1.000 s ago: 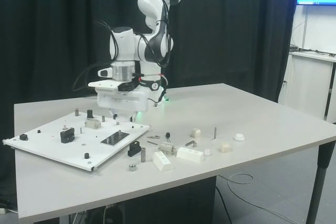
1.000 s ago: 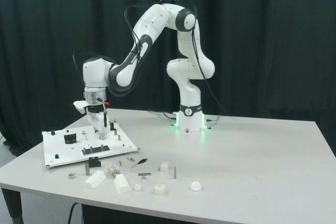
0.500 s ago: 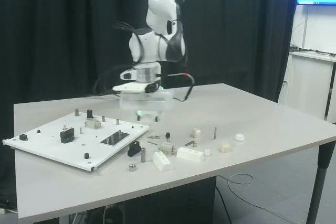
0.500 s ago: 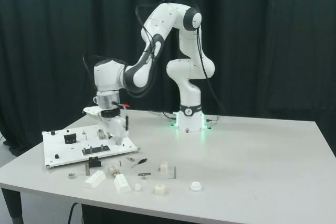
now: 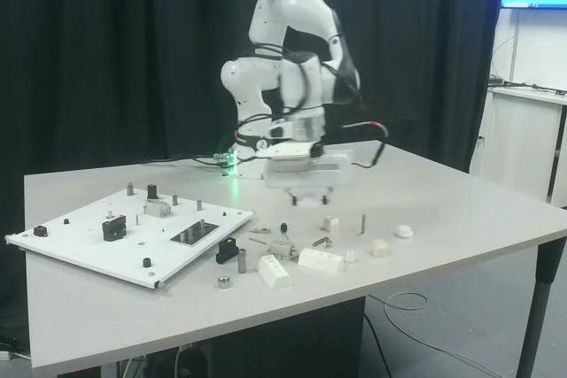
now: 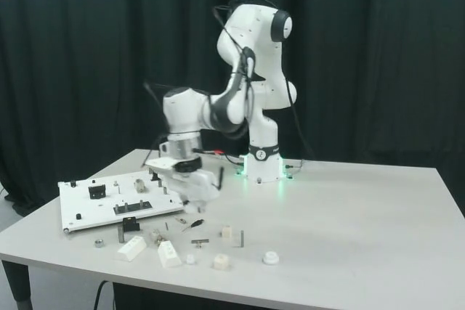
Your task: Place large gear.
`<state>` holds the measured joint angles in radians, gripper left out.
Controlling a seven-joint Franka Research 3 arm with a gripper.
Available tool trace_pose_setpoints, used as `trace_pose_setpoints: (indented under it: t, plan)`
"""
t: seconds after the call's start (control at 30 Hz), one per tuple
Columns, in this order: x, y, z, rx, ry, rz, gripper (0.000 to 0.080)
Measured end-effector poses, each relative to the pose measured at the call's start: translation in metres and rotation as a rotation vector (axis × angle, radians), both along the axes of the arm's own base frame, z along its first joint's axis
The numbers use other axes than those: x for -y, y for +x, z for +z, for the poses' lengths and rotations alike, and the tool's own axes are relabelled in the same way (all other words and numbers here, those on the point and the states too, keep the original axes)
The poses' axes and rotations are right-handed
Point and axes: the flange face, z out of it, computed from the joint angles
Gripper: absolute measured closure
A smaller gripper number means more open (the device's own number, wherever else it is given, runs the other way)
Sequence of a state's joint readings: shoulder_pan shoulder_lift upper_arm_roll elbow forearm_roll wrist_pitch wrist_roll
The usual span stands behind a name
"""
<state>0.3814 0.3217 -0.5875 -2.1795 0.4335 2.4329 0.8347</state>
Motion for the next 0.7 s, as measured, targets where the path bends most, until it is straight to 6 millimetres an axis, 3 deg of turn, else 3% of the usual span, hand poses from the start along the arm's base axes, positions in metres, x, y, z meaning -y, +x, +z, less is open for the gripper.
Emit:
trace_pose_setpoints:
  t: [0.37,0.7]
  plan:
    - [-0.106,0.015,-0.005,0.053,-0.019,0.113,0.0206]
    - [-0.177,0.013,-0.016,0.066,-0.037,0.151,0.0206]
